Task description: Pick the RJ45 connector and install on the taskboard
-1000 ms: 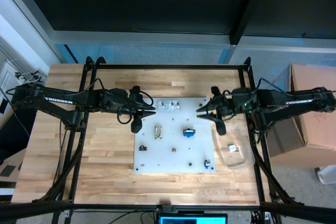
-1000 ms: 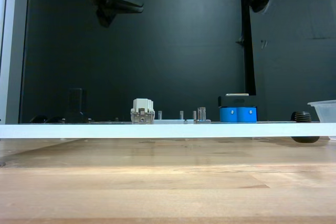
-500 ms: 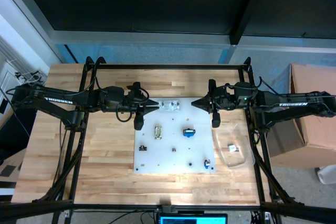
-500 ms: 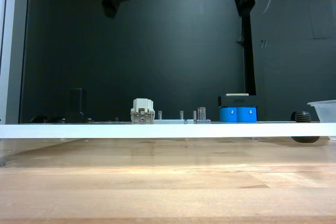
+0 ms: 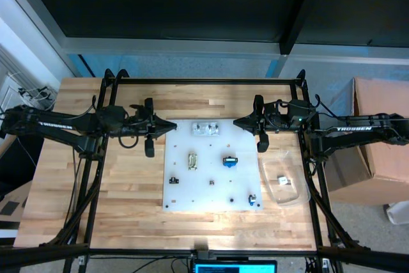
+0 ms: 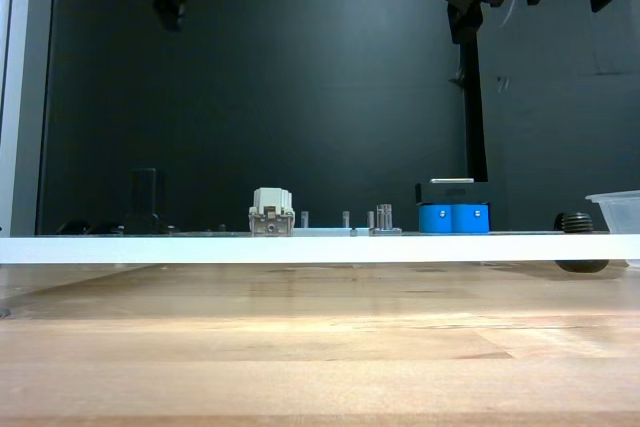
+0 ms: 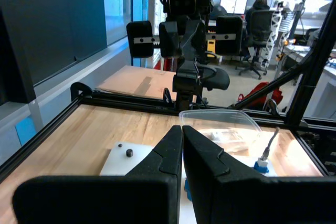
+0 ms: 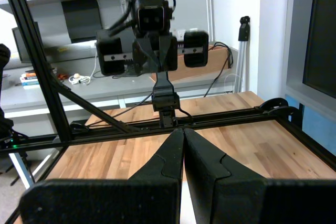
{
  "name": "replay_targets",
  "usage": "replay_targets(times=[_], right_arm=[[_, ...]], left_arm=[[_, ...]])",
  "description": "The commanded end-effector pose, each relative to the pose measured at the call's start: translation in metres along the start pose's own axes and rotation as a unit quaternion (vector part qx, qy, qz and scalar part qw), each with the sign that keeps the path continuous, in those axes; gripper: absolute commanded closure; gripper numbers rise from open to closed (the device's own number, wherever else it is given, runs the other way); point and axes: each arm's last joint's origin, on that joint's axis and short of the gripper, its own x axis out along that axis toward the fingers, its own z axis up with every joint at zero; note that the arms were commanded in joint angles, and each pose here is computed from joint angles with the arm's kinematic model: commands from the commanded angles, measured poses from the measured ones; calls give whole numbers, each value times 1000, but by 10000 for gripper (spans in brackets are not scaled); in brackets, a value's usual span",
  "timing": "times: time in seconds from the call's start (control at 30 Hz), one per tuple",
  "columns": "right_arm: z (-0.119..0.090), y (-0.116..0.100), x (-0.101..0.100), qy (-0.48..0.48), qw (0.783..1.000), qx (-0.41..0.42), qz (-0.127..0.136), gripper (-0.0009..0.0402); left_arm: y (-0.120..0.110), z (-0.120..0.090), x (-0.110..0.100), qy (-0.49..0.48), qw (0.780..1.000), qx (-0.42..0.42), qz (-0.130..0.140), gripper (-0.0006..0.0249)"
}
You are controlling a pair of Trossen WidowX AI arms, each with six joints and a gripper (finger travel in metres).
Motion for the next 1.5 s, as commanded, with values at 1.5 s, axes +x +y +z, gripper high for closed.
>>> replay_targets(times=[1.5], right_arm=[[-3, 1, 0, -18, 1000, -15, 4, 393]], left_arm=[[5, -13, -12, -38, 999, 14, 0, 243]])
